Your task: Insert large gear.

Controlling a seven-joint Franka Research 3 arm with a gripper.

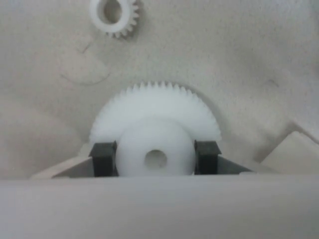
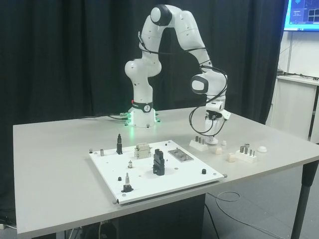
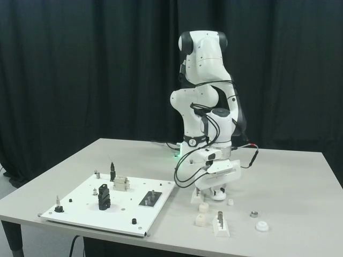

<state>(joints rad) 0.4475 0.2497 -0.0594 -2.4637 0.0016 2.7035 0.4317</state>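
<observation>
large gear (image 1: 155, 130): white, toothed, central hub with a bore; sitting between the two black fingertips in the wrist view; low over the grey table, off the white board, on the side of the board away from the arm's free end of the table in the first room view (image 2: 215, 141); in the second room view showing as a white disc under the gripper (image 3: 217, 194).
gripper (image 1: 155, 158): fingers closing on the hub of the large gear from both sides, pads touching it; opening only as wide as the hub; pointing down at the table.
small gear (image 1: 115, 15): white, lying flat on the table, apart from the large gear.
arm (image 2: 172, 40): white, reaching from its base down to the loose parts beside the board.
assembly board (image 2: 149, 179): white square plate lying on the table, carrying black and grey fixtures and pegs; well apart from the gripper.
loose parts: small white holder blocks (image 2: 245, 155) standing on the table near the gripper; a white round piece (image 3: 261, 226) lying further out.
table (image 2: 55, 164): grey, holding everything.
</observation>
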